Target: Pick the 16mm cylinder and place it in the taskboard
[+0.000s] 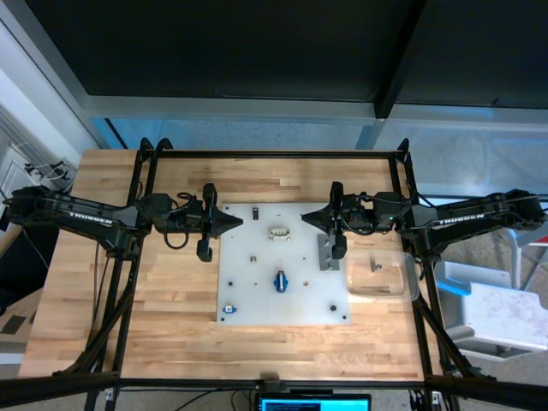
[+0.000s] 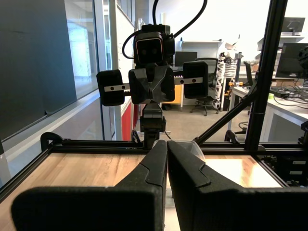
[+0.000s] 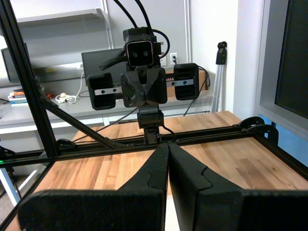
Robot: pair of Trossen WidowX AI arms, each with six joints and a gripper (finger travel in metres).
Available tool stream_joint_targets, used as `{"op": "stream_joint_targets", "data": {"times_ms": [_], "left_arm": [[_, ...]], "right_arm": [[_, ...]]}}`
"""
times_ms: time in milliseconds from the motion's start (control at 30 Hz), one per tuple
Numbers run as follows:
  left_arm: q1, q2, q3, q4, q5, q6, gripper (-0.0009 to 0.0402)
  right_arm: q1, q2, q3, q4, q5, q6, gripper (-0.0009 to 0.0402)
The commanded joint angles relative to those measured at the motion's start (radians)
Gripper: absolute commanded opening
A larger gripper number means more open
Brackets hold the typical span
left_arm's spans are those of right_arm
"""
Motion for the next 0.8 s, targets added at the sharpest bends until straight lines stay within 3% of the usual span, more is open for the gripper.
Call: {"op": "stream_joint_targets", "data": {"times_ms": [33, 367, 533, 800], "left_arm": [[0.000, 0.000, 0.000, 0.000, 0.000, 0.000, 0.0000], [0.000, 0.000, 0.000, 0.000, 0.000, 0.000, 0.0000], [0.000, 0.000, 0.000, 0.000, 0.000, 0.000, 0.0000], [0.000, 0.000, 0.000, 0.000, 0.000, 0.000, 0.0000]], "right_arm": [[0.000, 0.000, 0.002, 0.000, -0.052, 0.000, 0.0000], [0.000, 0.000, 0.002, 0.000, -0.053, 0.005, 0.0000], [0.001, -0.011, 0.002, -0.018, -0.053, 0.055, 0.0000], [0.007, -0.026, 0.151, -0.517, -0.053, 0.074, 0.0000]]}}
